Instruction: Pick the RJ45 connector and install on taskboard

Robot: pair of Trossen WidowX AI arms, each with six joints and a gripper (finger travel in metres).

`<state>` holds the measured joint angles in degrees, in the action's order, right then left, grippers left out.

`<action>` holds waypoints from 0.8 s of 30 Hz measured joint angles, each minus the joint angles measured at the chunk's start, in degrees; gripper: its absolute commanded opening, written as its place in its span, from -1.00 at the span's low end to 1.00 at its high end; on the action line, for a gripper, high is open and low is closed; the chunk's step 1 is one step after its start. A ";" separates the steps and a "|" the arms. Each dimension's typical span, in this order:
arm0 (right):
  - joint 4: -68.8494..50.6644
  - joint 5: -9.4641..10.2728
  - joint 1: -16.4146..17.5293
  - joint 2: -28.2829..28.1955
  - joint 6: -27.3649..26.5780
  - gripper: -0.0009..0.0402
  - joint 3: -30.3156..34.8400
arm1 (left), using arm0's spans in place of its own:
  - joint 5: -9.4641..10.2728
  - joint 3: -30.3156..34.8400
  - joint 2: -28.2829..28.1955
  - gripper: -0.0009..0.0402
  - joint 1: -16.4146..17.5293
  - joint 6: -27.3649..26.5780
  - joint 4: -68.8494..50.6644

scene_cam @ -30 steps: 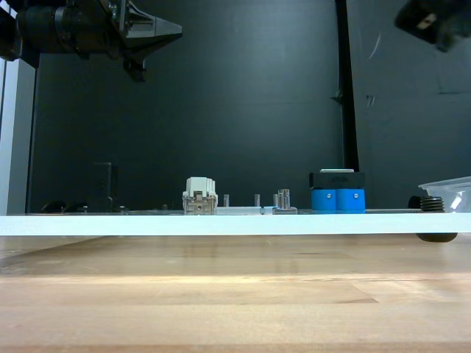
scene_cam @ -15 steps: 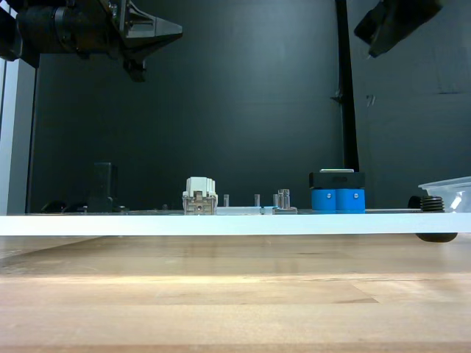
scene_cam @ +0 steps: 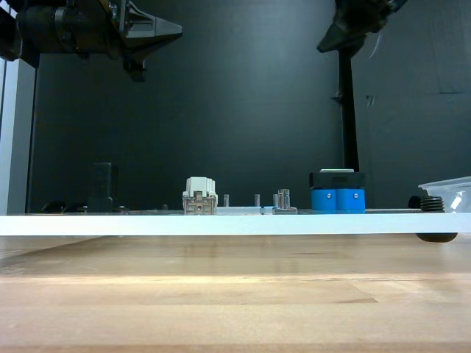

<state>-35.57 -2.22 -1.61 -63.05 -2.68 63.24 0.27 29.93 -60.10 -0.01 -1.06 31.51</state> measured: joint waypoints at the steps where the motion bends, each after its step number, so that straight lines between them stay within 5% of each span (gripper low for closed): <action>1: 1.97 0.09 -0.37 0.00 -0.17 -0.96 -0.52 | 0.00 0.02 0.00 -0.96 0.00 0.00 0.02; 7: 14.88 1.84 -1.16 0.72 0.00 -0.96 -4.59 | 0.00 0.02 0.00 -0.96 0.00 -0.02 0.00; 24: 42.77 2.51 -1.55 3.69 1.60 -0.96 -17.97 | 0.00 0.02 0.00 -0.96 0.00 0.00 0.00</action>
<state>7.20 0.30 -3.16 -59.35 -1.08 45.28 0.27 29.95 -60.10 -0.01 -1.06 31.51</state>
